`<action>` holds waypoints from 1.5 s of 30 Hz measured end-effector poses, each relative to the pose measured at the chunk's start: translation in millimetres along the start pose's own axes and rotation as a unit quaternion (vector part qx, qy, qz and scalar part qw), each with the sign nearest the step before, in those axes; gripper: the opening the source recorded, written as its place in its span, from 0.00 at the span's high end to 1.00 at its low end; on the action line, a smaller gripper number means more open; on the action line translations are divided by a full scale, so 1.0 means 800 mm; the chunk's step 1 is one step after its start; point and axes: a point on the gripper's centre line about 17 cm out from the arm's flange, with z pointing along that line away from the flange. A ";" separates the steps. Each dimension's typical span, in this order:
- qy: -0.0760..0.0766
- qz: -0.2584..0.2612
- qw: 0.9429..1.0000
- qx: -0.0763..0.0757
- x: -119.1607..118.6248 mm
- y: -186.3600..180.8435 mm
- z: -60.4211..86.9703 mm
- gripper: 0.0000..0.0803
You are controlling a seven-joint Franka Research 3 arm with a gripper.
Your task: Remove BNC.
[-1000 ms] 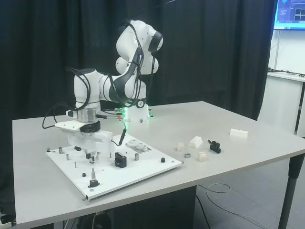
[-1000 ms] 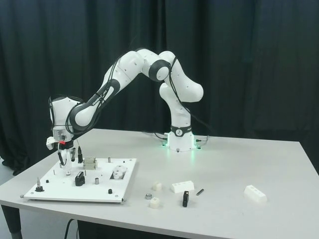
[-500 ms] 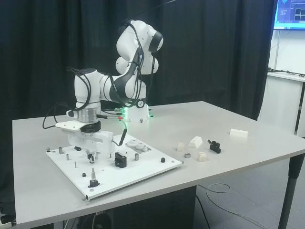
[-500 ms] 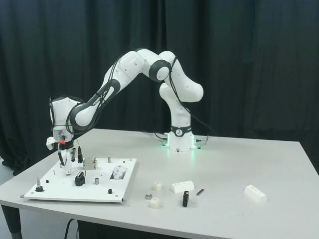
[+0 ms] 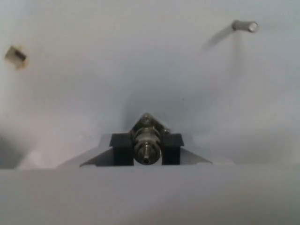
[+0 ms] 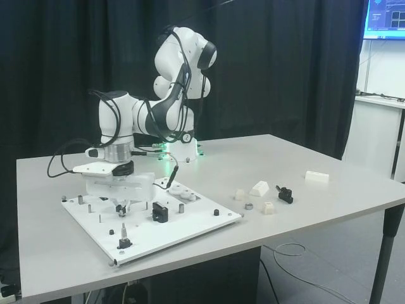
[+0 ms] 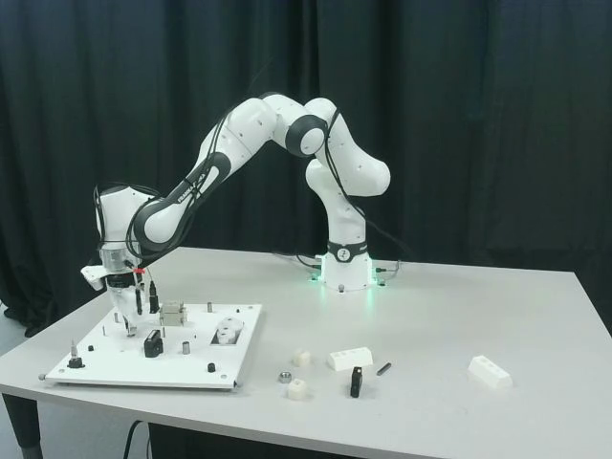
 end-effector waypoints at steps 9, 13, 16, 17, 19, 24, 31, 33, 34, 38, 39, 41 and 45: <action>0.000 -0.120 0.993 0.001 0.000 0.000 0.000 0.84; 0.001 -0.195 0.981 0.001 0.000 0.001 0.000 0.84; 0.001 -0.235 0.972 0.003 0.000 0.001 -0.001 0.84; 0.001 -0.242 0.970 0.004 0.000 0.001 -0.001 0.84; 0.002 -0.257 0.966 0.005 0.000 0.001 -0.001 0.84; 0.003 -0.300 0.954 0.007 0.000 0.001 -0.001 0.84; 0.006 -0.347 0.938 0.012 0.000 0.002 -0.001 0.84; 0.008 -0.357 0.934 0.014 0.000 0.002 0.000 0.84; 0.008 -0.363 0.932 0.014 0.000 0.002 0.000 0.84; 0.010 -0.399 0.917 0.014 0.000 0.002 -0.001 0.84; 0.010 -0.407 0.913 0.014 0.000 0.002 -0.001 0.84; 0.011 -0.418 0.908 0.015 0.000 0.002 -0.001 0.84; 0.012 -0.452 0.892 0.015 0.000 0.002 -0.001 0.84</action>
